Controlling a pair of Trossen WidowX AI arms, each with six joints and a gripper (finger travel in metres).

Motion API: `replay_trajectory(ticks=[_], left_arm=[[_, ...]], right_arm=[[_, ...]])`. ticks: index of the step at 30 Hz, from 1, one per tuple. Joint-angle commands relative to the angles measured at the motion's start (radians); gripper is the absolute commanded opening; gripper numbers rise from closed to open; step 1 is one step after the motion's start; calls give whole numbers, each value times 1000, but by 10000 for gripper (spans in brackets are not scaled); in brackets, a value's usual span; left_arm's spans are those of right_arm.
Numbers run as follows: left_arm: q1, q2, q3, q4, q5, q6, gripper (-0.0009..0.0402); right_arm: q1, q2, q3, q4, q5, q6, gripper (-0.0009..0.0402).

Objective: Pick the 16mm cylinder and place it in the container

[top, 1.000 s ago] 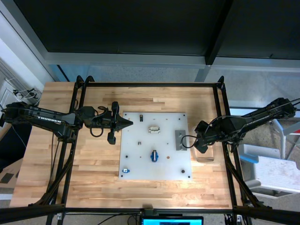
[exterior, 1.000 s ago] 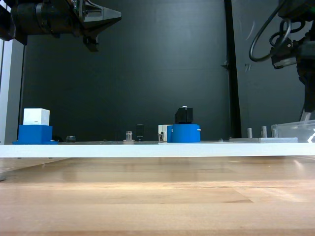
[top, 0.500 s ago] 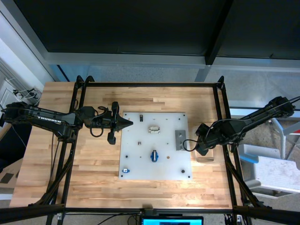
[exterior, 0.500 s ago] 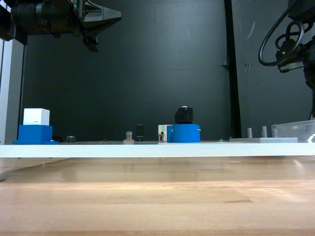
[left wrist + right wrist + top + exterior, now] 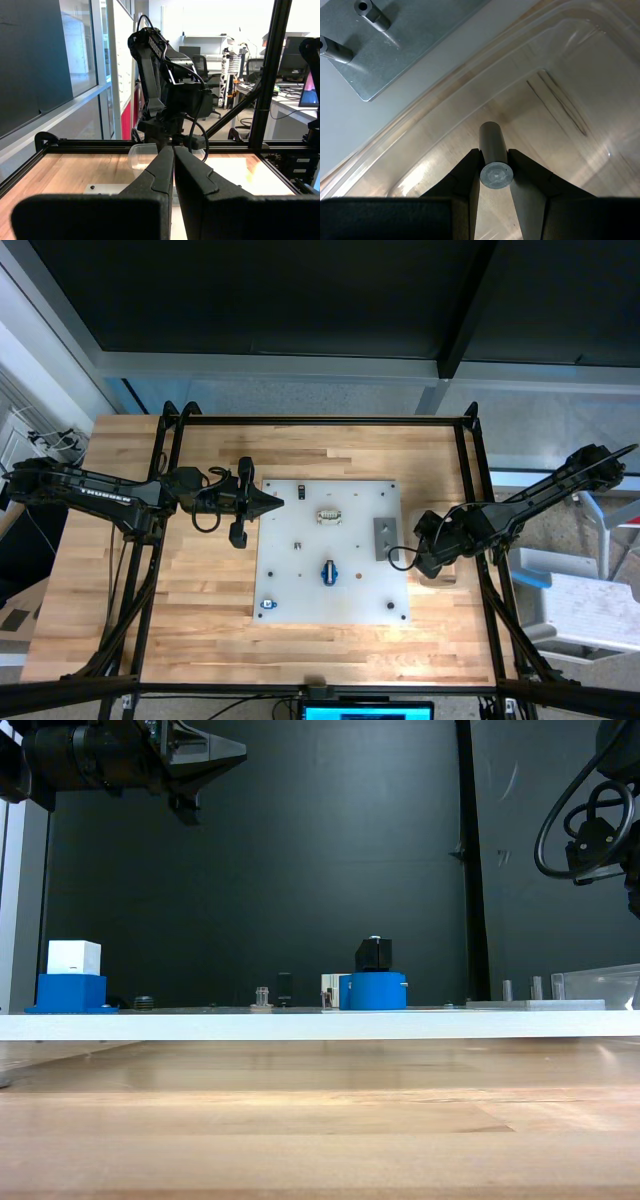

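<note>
Now the right gripper point(image 5: 493, 156) clamps the cylinder point(image 5: 492, 142), axis pointing down into the container point(image 5: 570, 65). The left gripper point(image 5: 173, 150), closed, hangs beside the board point(image 5: 300, 580).

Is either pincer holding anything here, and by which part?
The right pincer, over the container, clamps the grey cylinder by its sides near one end. The left pincer, shut above the board's left edge, holds nothing.

Bright, evenly lit, sharp, glare on container point(image 5: 560, 50)
</note>
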Motion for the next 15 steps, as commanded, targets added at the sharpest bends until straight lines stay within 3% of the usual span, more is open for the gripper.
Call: replay_trajectory(ticks=[1,8,15], left_arm=[[0,0,0,0,0,0,0],[0,0,0,0,0,0,0],[0,0,0,0,0,0,0]], right_arm=[[5,11,-1,3,2,0,32],[12,15,-1,5,0,1,30],[18,15,-1,5,-8,1,58]])
